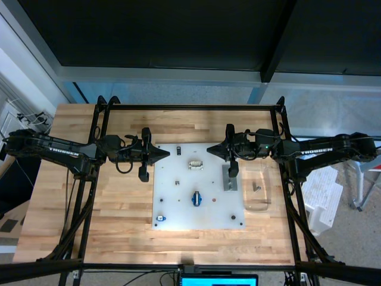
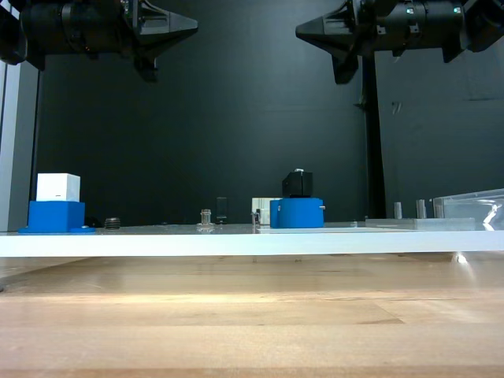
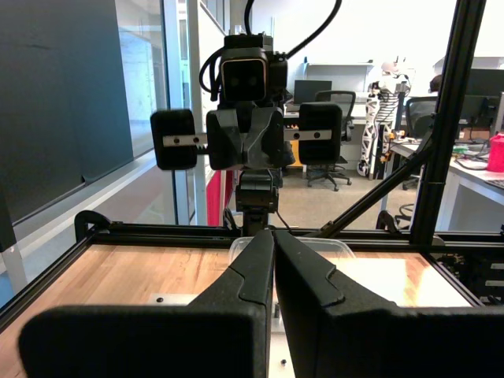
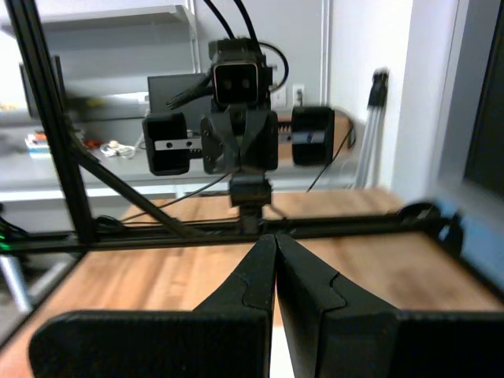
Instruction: Pick the 16mm cylinder and install on the taskboard
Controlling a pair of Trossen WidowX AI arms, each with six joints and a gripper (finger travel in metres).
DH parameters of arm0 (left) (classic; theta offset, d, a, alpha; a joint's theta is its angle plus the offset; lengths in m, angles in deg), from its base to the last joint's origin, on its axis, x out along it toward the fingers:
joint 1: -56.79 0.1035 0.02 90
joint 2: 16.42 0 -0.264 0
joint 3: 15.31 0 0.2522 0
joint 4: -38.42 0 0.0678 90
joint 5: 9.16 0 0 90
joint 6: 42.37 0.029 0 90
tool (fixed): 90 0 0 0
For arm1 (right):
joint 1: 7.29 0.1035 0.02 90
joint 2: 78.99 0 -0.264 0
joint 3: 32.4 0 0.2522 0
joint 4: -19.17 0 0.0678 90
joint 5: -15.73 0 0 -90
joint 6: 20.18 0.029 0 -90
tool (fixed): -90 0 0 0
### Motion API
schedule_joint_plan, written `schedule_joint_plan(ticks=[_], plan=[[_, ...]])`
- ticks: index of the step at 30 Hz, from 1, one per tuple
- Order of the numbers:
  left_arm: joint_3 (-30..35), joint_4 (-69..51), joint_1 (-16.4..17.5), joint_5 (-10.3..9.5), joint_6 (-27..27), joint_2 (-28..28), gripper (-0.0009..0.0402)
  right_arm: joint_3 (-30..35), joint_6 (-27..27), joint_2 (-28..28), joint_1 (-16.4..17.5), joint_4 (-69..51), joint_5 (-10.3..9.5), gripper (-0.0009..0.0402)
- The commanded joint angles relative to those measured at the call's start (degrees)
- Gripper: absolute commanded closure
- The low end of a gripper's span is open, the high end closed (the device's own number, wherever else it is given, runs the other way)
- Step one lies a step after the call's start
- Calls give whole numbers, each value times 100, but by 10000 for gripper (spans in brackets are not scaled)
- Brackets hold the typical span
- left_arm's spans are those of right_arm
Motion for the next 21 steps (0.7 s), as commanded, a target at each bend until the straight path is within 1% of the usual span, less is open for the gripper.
schedule_joint_plan(ticks=[1,6,9,10,12,14,16,21], plan=[[0,2,2,0,0,0,393,96,173,103,66,-693,-22,393],[0,2,0,2,0,0,393,433,118,151,269,-2269,-33,393],[0,2,0,0,0,0,393,656,83,151,411,-3235,0,393],[0,2,0,2,0,0,393,723,105,149,468,-3504,76,393],[0,2,2,0,0,0,393,835,195,151,619,-4026,337,393],[0,2,2,0,0,0,393,960,192,151,769,-4597,544,393],[0,2,0,2,0,0,393,1062,243,149,922,-5156,702,393],[0,2,2,2,0,0,393,1222,586,149,1220,-6376,688,393]])
